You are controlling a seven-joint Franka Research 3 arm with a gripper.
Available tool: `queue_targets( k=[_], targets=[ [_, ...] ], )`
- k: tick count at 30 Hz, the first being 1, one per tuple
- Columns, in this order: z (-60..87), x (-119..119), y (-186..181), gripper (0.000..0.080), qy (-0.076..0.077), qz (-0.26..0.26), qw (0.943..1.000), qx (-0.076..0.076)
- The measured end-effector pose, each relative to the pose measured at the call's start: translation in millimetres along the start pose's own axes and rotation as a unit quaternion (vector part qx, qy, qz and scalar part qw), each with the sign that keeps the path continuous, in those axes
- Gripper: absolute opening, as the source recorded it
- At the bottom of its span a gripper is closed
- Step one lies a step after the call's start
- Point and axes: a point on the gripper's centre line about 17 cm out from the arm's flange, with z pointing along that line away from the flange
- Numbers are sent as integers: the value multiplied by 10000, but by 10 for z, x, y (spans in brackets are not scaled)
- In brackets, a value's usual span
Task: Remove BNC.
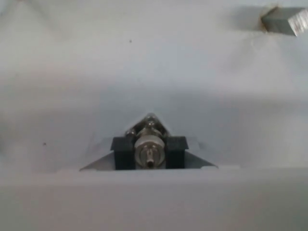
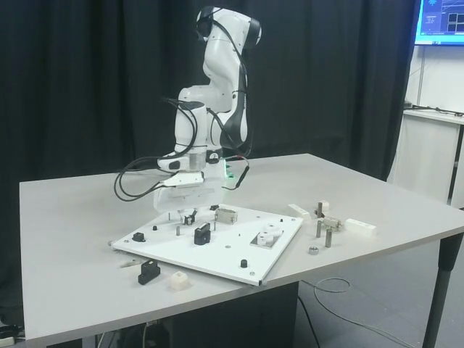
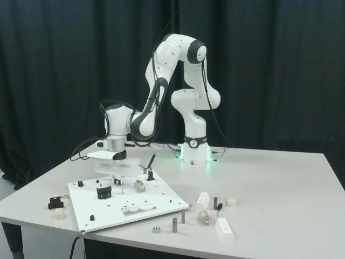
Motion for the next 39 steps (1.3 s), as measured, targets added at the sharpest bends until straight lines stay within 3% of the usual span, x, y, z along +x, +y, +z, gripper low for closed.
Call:
queue_targets(
  k=[9, 16, 25, 34, 39],
  targets=[
    [-2, 0, 8, 132, 13, -703, 9975, -20],
    [-4, 2, 14, 132, 19, -1470, 9891, -31],
    [-8, 7, 28, 131, 32, -2583, 9661, -46],
    [-10, 14, 40, 131, 40, -3720, 9282, -61],
    [-10, 18, 44, 131, 49, -4039, 9148, -64]
  ],
)
